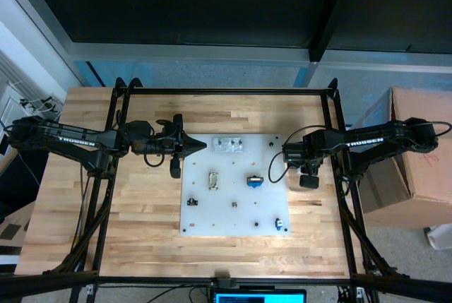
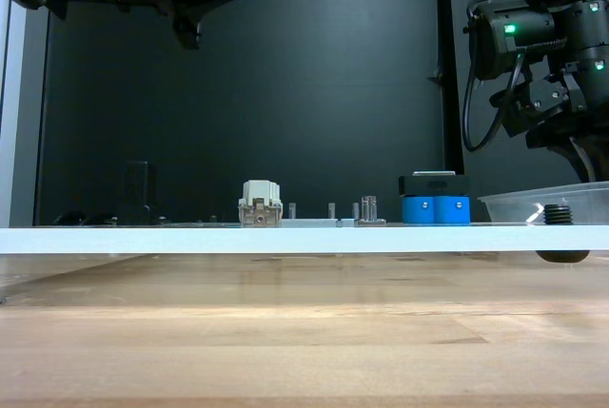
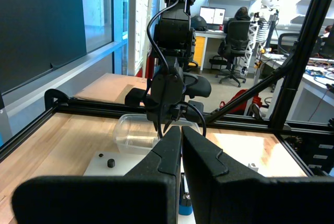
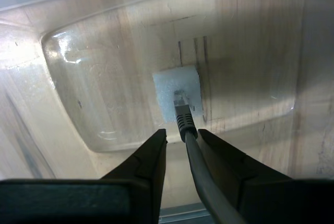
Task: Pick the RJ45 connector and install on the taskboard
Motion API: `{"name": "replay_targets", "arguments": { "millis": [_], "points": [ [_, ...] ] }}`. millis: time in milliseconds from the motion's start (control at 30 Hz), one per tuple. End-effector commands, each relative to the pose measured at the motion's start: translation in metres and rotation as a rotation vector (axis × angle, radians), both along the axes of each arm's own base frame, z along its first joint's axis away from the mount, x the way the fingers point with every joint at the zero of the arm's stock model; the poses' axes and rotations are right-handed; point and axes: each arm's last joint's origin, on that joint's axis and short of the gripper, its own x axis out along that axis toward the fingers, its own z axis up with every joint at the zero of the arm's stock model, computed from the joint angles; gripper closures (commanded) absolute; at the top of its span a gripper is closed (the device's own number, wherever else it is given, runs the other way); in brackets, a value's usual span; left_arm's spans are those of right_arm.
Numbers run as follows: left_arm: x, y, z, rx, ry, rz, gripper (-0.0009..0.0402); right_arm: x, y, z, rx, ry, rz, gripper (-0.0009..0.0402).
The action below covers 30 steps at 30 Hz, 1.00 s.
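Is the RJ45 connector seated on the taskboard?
No: the RJ45 connector lies in the clear tray beneath the right gripper, jaws open; the left gripper is shut over the left edge of the board.

A robotics lab: monitors (image 3: 211,15) and office chairs (image 3: 233,44) stand beyond the black-framed wooden table (image 3: 62,135).

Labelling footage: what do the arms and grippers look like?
Left arm and right arm: black, white TROSSEN lettering, looping black cables. Left gripper, above the left edge of the taskboard: tapered black fingers, shut. Right gripper, over the clear tray where the RJ45 connector lies free: same fingers, open.
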Motion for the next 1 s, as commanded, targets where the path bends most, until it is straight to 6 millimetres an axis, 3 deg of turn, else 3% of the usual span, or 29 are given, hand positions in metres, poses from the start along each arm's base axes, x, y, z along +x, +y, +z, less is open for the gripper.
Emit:
{"name": "replay_targets", "arguments": {
  "millis": [33, 133, 500, 833, 1000],
  "points": [
    [0.000, 0.000, 0.000, 0.000, 0.000, 0.000, 0.0393, 0.000, 0.000, 0.000, 0.000, 0.001, -0.002, 0.0354],
    [0.000, 0.000, 0.000, 0.000, 0.000, 0.000, 0.0393, -0.001, 0.000, 0.000, 0.000, 0.009, -0.001, 0.0398],
    [0.000, 0.000, 0.000, 0.000, 0.000, 0.000, 0.0393, -0.002, 0.000, 0.005, 0.000, 0.016, -0.001, 0.0394],
    [0.000, 0.000, 0.000, 0.000, 0.000, 0.000, 0.0393, -0.002, 0.000, 0.029, 0.001, 0.016, 0.006, 0.0394],
    [0.000, 0.000, 0.000, 0.000, 0.000, 0.000, 0.0393, -0.003, 0.000, 0.060, -0.001, -0.031, 0.007, 0.0394]
  ]
}}
